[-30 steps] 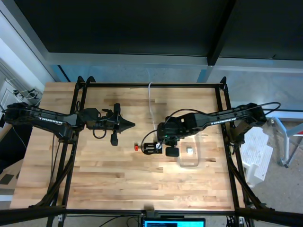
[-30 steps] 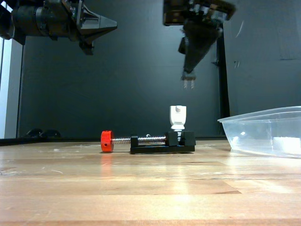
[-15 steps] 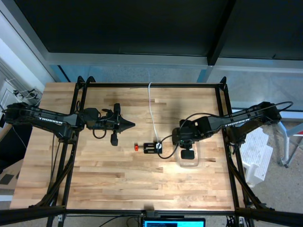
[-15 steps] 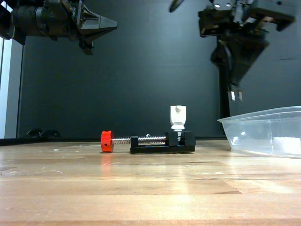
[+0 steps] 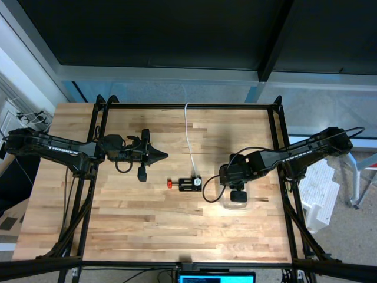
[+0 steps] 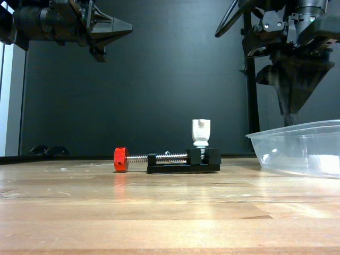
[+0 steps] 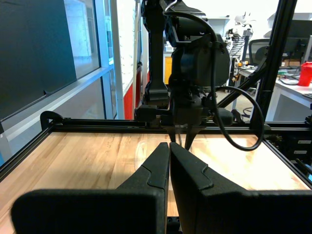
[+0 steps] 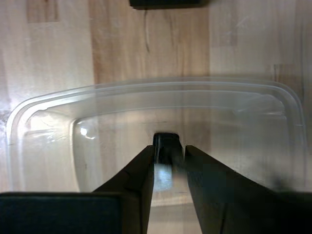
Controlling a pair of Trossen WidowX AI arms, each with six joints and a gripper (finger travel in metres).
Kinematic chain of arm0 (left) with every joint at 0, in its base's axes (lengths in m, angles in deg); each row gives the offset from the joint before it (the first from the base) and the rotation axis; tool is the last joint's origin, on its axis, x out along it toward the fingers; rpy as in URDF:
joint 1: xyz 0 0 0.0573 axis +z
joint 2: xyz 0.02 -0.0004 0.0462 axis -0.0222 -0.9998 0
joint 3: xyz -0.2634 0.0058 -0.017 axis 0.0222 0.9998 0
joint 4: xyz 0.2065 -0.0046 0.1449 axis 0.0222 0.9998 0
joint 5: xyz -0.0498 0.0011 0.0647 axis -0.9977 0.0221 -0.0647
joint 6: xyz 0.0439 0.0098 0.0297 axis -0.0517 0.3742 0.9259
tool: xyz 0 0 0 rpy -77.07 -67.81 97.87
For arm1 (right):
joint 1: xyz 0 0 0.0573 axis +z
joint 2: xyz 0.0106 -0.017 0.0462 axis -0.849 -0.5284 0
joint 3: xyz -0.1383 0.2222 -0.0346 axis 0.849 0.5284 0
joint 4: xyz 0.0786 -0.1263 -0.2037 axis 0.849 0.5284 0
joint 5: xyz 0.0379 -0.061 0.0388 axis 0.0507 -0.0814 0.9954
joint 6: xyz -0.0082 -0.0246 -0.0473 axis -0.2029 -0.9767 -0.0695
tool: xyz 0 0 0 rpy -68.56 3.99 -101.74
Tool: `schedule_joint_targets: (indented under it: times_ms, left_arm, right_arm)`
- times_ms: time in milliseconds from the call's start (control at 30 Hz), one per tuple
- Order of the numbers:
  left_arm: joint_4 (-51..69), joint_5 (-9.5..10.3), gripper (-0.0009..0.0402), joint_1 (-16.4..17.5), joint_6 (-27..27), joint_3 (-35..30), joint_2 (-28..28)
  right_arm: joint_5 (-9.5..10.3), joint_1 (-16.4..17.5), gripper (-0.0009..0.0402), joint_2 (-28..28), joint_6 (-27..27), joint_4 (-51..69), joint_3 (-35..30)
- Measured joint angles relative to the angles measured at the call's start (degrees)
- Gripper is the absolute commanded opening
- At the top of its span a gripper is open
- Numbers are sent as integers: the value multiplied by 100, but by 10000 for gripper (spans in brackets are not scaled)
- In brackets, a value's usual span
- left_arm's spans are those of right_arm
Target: Remove the power plug from the receptacle and place in the container
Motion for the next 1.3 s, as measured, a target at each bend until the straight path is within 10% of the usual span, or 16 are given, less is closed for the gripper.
schedule_joint_targets:
  times_ms: [567,800,1133,1300]
  left_arm:
    - [-2,0,0,0,0,2,0]
    - [0,0,0,0,0,0,0]
    - [0,0,0,0,0,0,0]
    - [0,0,0,0,0,2,0]
  right_arm:
    - [4,11,220,306,192,111,-321]
    - [0,-37,173,356,181,151,-428]
    - [2,-649,-6,772,-516,-684,-428]
    - [0,-852,4,1145,-894,-1508,-227]
